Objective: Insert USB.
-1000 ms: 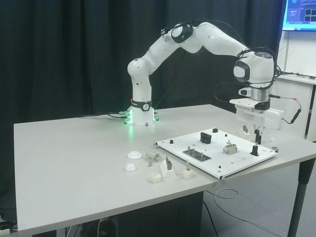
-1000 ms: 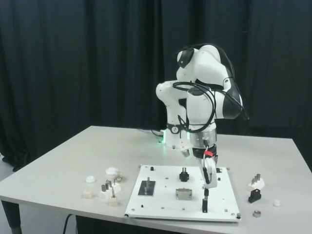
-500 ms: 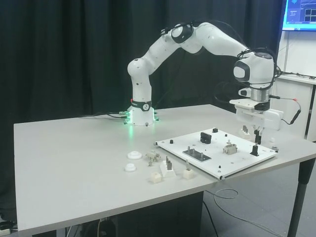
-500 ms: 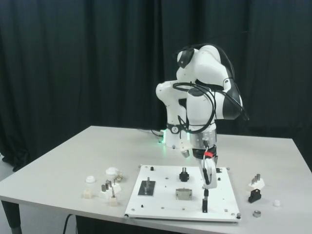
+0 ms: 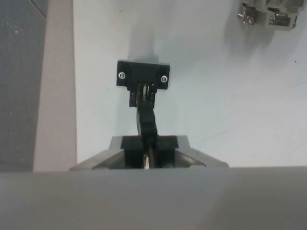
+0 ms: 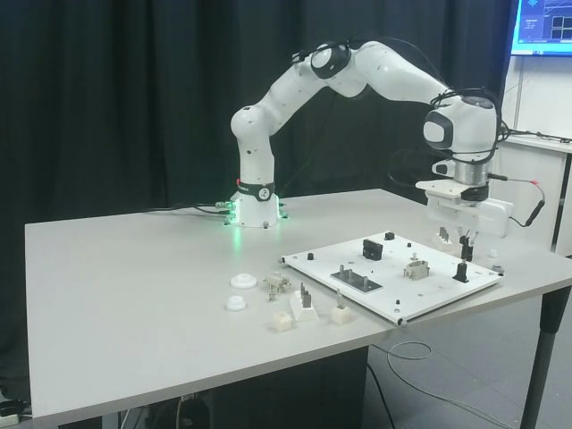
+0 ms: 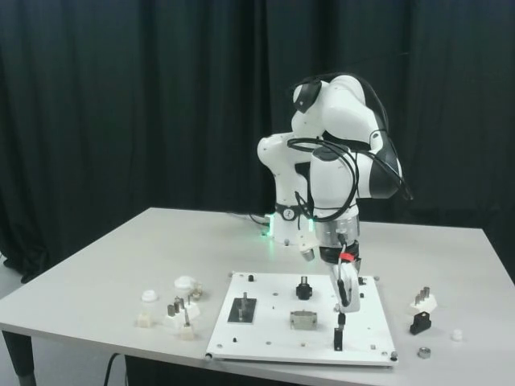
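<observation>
My gripper (image 5: 147,155) is shut on a black USB plug (image 5: 146,119), which points down at a black socket block (image 5: 142,79) on the white board (image 5: 230,110). The plug's metal tip sits at the socket's slot; how deep it goes I cannot tell. In the second room view the gripper (image 7: 342,310) holds the USB plug (image 7: 341,320) upright just over the socket block (image 7: 338,338), near the board's front right. In the first room view the gripper (image 6: 465,238) hangs directly above the socket block (image 6: 462,272).
The white board (image 7: 265,330) also carries a black knob (image 7: 303,288), a grey plate with a peg (image 7: 243,310) and a metal connector (image 7: 302,320). Several small loose parts (image 7: 181,310) lie left of the board. Two more parts (image 7: 420,301) lie to its right.
The wrist has shifted only a few pixels sideways. The plug stays gripped over the socket block.
</observation>
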You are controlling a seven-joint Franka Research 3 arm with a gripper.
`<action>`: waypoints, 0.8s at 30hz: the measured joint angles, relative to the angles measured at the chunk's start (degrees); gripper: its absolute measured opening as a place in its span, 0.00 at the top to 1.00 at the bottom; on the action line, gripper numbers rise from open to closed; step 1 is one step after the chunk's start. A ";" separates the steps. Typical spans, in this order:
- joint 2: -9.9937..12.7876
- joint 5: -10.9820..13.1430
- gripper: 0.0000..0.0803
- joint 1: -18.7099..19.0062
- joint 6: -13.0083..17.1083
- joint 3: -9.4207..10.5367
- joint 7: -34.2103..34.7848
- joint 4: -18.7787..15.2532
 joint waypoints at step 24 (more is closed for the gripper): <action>0.00 -1.01 0.94 0.02 -0.08 -0.15 0.00 0.00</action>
